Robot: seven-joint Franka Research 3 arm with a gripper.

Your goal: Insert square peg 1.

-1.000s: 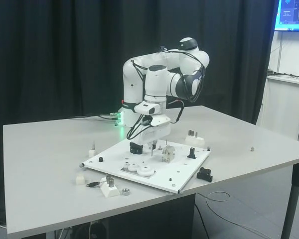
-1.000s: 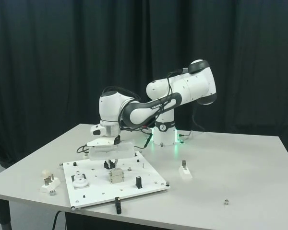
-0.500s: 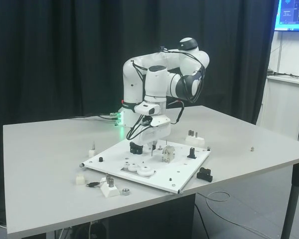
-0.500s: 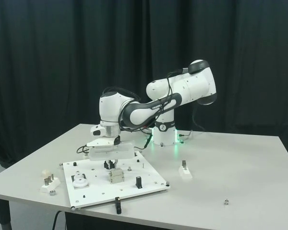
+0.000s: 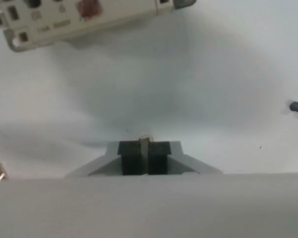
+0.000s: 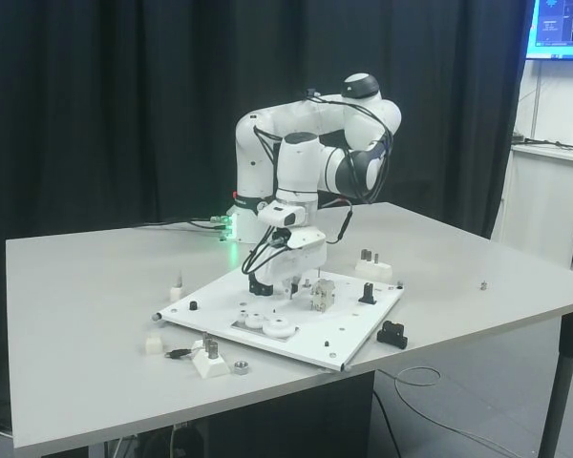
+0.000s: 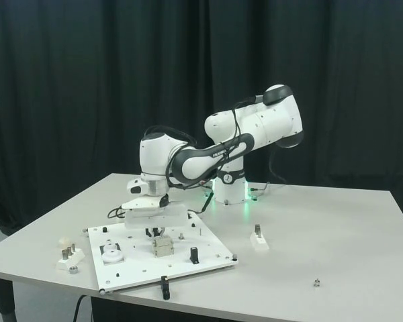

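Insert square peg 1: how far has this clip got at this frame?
Done: the peg looks picked up, a thin metal piece clamped between the black pads of the gripper. In hand: the gripper hangs low over the white board, near its back edge. Left: seating the peg. The wrist view shows only plain board under it; I cannot make out a square hole there, so insertion does not look started.

First room view is standing off one table corner, looking across at the arm with the board nearer the lens. Second room view is sitting at a different side, facing the black curtain, similar distance. Both are covering arm, board and tabletop. Wrist view is looking straight down, close on the board surface.
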